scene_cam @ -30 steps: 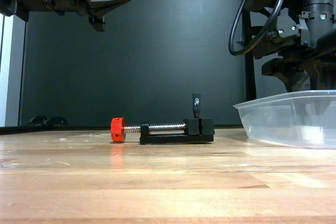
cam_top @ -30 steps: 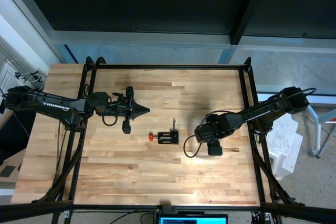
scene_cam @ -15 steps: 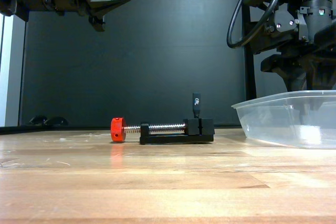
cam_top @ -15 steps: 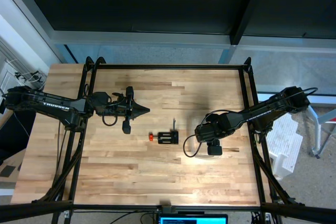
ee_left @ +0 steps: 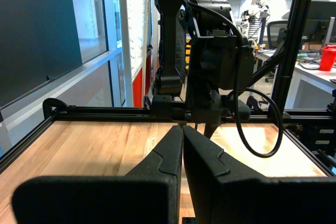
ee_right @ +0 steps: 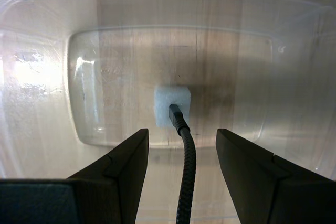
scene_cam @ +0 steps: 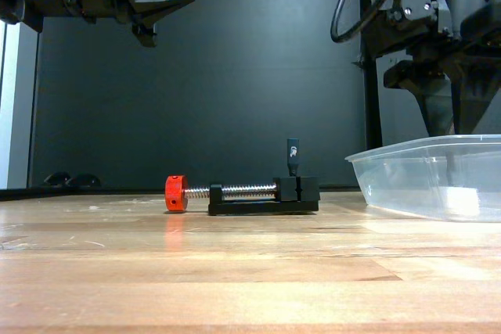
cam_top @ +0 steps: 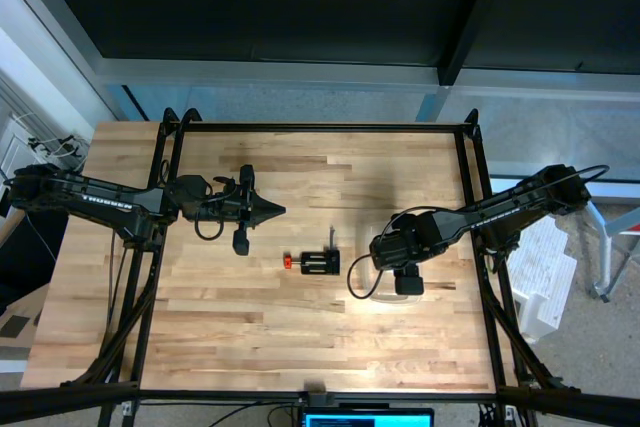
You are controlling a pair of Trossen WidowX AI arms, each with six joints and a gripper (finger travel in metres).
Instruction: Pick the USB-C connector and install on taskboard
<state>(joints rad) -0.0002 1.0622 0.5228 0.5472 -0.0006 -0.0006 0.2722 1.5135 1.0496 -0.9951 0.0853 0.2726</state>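
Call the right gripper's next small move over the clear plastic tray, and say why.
Probably lower straight down and close on the small dark USB-C connector, which stands plugged into a white foam cube inside the clear plastic tray. The right gripper hangs open above it, fingers either side of the black braided cable. The left gripper is parked shut, raised at the left.

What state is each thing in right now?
left gripper: shut, raised over the table's left.
right gripper: open, above the clear tray.
USB-C connector: in clear tray, tip at white cube, ungripped.
taskboard: on table, untouched, pin upright.
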